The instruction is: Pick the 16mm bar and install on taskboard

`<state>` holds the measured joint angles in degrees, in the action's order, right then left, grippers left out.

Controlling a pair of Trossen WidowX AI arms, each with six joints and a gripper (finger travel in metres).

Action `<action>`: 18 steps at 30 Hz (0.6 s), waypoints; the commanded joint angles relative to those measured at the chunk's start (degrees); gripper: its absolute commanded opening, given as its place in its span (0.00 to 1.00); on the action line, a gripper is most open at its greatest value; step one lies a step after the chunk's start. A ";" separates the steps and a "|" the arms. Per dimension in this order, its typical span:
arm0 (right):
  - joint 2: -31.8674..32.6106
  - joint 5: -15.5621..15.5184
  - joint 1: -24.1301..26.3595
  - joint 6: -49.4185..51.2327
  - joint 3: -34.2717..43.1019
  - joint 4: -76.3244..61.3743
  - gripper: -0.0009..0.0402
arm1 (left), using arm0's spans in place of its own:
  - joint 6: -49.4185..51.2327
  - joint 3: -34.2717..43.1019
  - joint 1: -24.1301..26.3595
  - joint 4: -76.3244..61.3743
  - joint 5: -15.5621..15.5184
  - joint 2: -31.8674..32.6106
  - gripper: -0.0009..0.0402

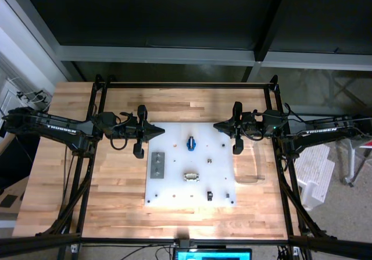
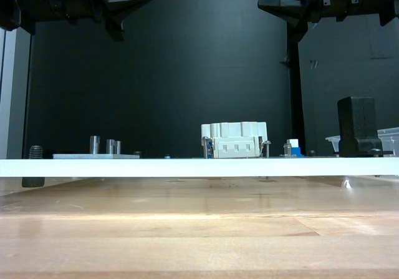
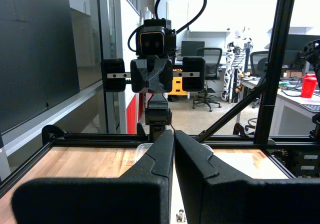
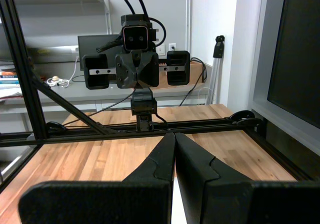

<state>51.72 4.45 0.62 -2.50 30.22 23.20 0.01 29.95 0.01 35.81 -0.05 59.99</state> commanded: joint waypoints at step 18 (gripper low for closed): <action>0.02 0.00 -0.02 0.00 0.02 0.02 0.02 | 0.00 0.00 0.00 0.02 0.02 0.00 0.02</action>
<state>51.72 4.45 0.62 -2.50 30.22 23.20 0.03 29.95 0.01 35.81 -0.03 59.99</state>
